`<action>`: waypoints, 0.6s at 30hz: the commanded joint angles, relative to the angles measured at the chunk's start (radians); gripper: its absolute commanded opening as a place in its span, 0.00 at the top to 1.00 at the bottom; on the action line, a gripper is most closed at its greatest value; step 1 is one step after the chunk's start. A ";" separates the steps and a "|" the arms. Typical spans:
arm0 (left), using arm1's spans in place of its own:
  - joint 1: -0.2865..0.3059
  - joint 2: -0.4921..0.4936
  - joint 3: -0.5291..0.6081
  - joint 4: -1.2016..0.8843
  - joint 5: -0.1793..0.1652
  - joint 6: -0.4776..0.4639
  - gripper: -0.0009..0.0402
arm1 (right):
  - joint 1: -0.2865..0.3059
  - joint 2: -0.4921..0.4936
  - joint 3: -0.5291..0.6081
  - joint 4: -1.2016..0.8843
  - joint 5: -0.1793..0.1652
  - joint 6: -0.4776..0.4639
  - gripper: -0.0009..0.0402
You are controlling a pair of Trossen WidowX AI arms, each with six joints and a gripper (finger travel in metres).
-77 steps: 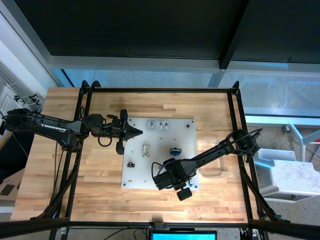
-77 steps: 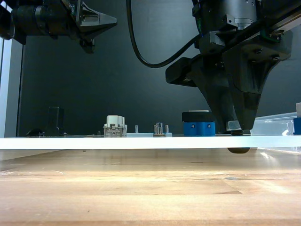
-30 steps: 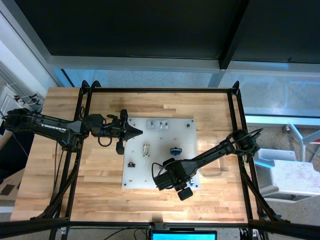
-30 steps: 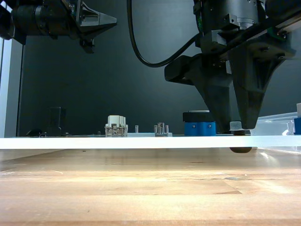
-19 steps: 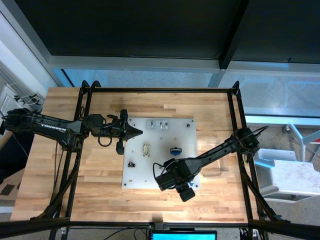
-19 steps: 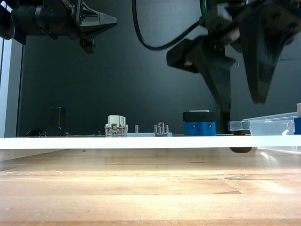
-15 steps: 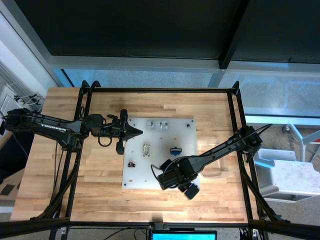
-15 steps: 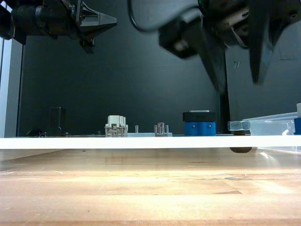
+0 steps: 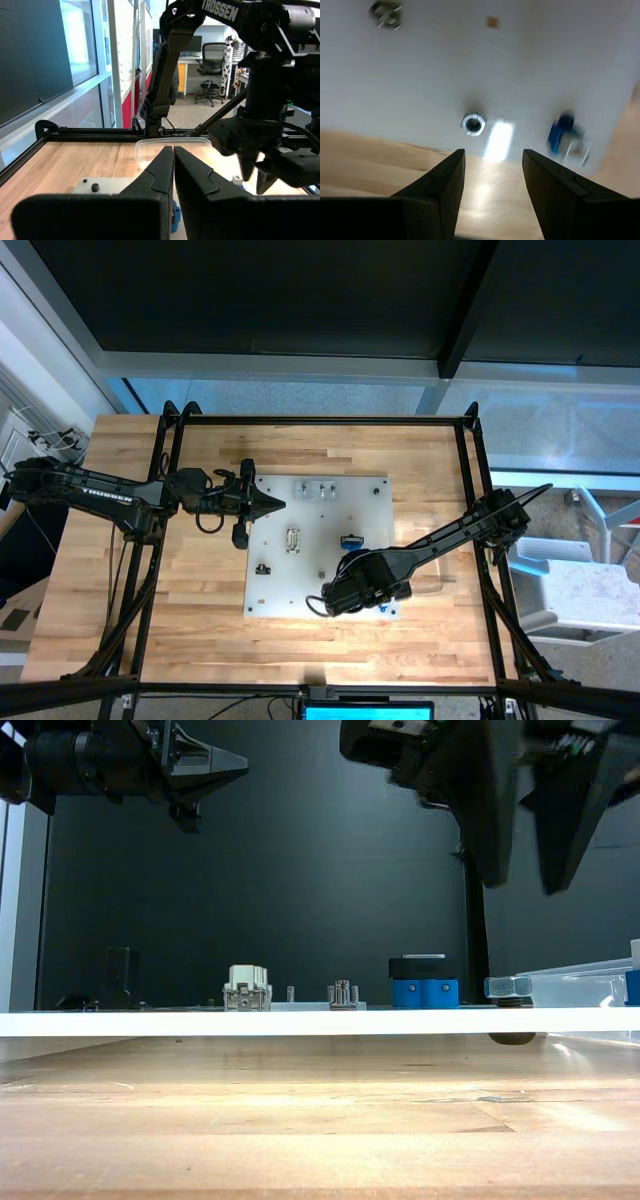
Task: Pick the M12 fastener and fasten on the M12 threads
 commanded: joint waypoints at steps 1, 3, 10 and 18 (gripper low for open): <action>0.000 0.000 0.000 0.000 0.000 0.000 0.98 | 0.000 0.004 -0.016 0.000 0.027 -0.303 0.59; 0.000 0.000 0.000 0.000 0.000 0.000 0.98 | -0.001 0.004 -0.019 -0.002 0.027 -0.460 0.60; 0.000 0.000 0.000 0.000 0.000 0.000 0.98 | 0.000 0.004 -0.019 0.008 0.027 -0.879 0.59; 0.000 0.000 0.000 0.000 0.000 0.000 0.98 | -0.001 0.004 -0.023 0.018 0.028 -1.160 0.61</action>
